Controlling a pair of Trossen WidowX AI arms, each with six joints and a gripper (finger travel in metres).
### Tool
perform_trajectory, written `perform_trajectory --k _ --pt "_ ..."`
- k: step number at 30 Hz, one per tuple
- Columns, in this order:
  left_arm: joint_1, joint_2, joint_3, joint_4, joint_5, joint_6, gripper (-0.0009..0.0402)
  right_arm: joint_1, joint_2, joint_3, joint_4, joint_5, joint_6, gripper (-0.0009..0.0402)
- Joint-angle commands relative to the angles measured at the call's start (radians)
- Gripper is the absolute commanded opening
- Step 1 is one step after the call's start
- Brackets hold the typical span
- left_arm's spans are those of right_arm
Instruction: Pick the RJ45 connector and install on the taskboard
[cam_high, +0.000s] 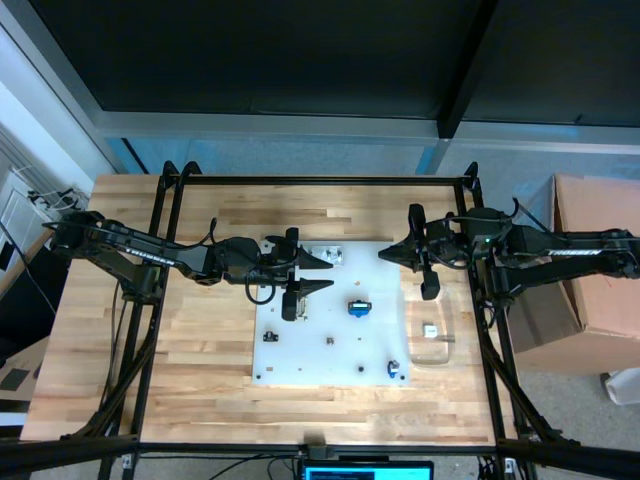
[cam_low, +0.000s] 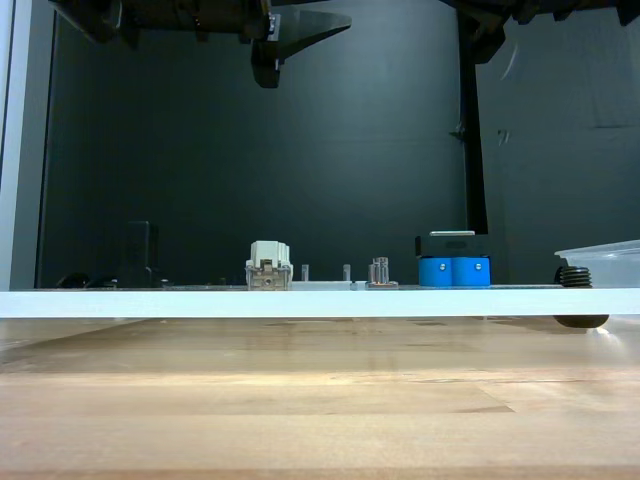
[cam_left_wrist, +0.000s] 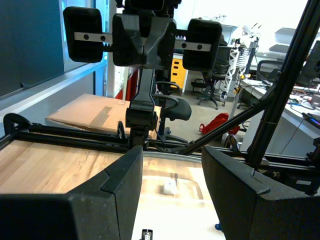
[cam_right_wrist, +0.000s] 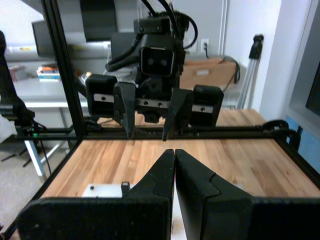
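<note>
Left end effector (cam_high: 328, 273) gapes, right end effector (cam_high: 385, 254) pinches nothing, both high over the board's (cam_high: 300, 350) far side (connector's whereabouts unclear), so locating it probably comes next.

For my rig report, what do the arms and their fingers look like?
Both arms are matte black with jointed segments. The left gripper, above the white board, has wedge-shaped black fingers and a looping black cable. The right gripper, above its right side, matches, with a silver rail and a green light.

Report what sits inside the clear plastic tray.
Only a white block, no cable seen; its underside is hidden. Left gripper hangs over the white board's left, right gripper over its far right.
</note>
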Motion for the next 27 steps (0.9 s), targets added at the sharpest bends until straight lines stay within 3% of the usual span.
perform_trajectory --k 1,6,15,19,27 --pt "0.002 -0.008 -0.001 -0.010 -0.015 0.020 0.0117 0.000 0.001 -0.048 0.095 0.003 0.004 0.0000" --pt "0.000 -0.052 -0.032 -0.007 -0.023 0.088 -0.0003 0.002 0.002 -0.113 0.214 0.003 0.005 0.0000" --pt "0.013 -0.199 -0.152 0.011 -0.037 0.101 -0.0001 0.003 0.002 -0.136 0.240 0.027 -0.003 0.0000" --pt "0.023 -0.242 -0.193 0.012 -0.092 0.104 -0.0001 0.001 0.016 -0.136 0.245 0.038 -0.003 0.0000" --pt "0.074 -0.282 -0.213 0.012 -0.045 0.089 -0.0001 -0.027 0.024 -0.136 0.264 0.051 -0.004 0.0000"
